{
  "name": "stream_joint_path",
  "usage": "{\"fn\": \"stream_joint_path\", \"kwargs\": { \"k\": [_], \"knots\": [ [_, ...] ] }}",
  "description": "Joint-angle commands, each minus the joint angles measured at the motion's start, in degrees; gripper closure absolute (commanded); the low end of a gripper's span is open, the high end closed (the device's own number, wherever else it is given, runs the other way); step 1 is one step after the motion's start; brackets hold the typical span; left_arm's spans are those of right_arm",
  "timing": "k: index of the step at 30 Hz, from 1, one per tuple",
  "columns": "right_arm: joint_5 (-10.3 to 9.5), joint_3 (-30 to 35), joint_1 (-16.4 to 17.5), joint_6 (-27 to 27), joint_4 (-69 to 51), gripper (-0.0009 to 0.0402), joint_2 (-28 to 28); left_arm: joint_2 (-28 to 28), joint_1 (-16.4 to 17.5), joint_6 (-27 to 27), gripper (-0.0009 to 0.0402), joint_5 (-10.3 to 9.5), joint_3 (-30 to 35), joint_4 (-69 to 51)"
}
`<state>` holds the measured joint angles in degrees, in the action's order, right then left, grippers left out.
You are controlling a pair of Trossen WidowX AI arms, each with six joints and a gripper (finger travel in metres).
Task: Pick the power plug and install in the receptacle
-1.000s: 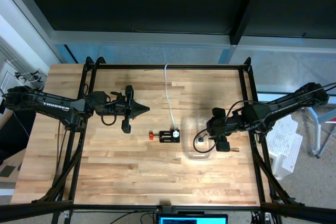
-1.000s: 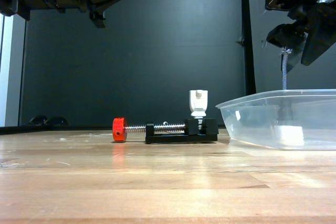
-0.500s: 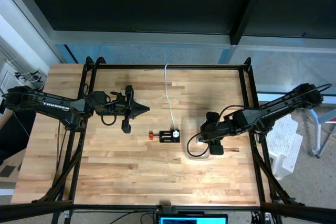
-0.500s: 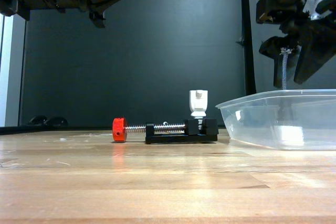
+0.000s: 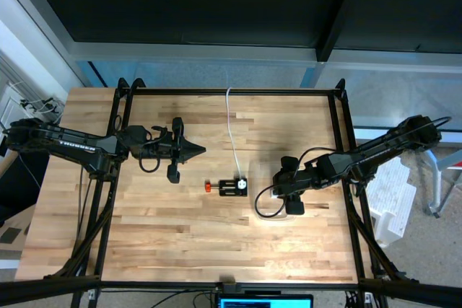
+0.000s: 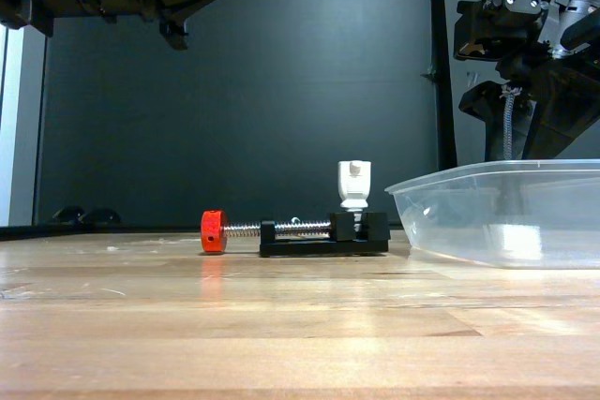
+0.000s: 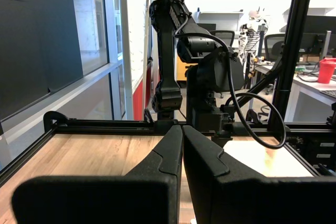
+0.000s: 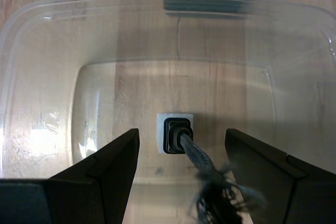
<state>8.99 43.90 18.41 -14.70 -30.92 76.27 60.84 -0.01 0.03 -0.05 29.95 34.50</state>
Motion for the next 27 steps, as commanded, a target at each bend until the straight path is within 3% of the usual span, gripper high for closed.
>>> {"fn": "stream_joint_path", "kwargs": {
  "k": [1, 10, 15, 27],
  "knots": [
    [0.44, -0.5, 0.2, -0.3, 0.5, 0.0167, 0.0, 0.0, 0.0, 0.0, 0.0393, 0.02, 0.0, 0.0],
    [0.52, -1.2, 0.8, -0.9, 1.6, 0.0187, 0.0, 0.0, 0.0, 0.0, 0.0393, 0.02, 0.0, 0.0],
    [2.01, -1.4, 0.9, -1.1, 1.7, 0.0196, 0.0, 0.0, 0.0, 0.0, 0.0393, 0.02, 0.0, 0.0],
    [2.01, -2.2, 1.1, -1.3, 3.6, 0.0197, 1.0, 0.0, 0.0, 0.0, 0.0393, 0.02, 0.0, 0.0]
  ]
}}
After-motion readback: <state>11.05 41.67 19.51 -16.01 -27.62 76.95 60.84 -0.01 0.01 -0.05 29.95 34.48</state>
